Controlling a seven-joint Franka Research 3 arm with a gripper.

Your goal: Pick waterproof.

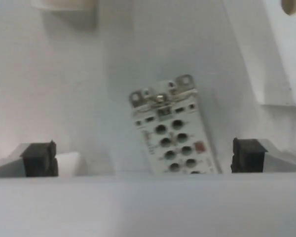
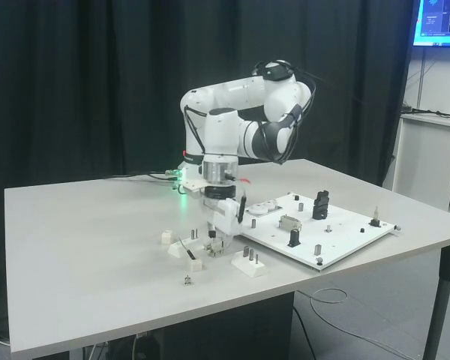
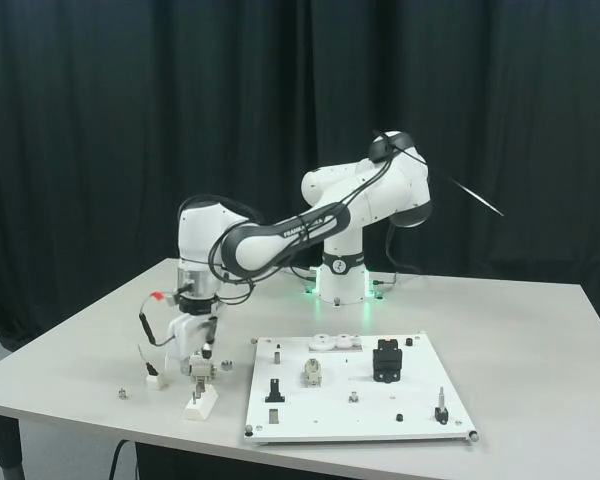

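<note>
the white arm (image 2: pixel 240 112) reaches down over the grey desk (image 2: pixel 82 225), just beside the white board (image 2: pixel 345 236). the tool (image 1: pixel 143 159) hangs low with its two black fingertips (image 1: pixel 39 159) spread wide apart, holding nothing. the waterproof connector (image 1: pixel 171 132), a grey-white block with rows of round holes and a metal clip at one end, lies flat on the desk between the fingertips, slightly tilted, nearer one fingertip than the other. small white blocks (image 2: pixel 249 264) stand nearby.
</note>
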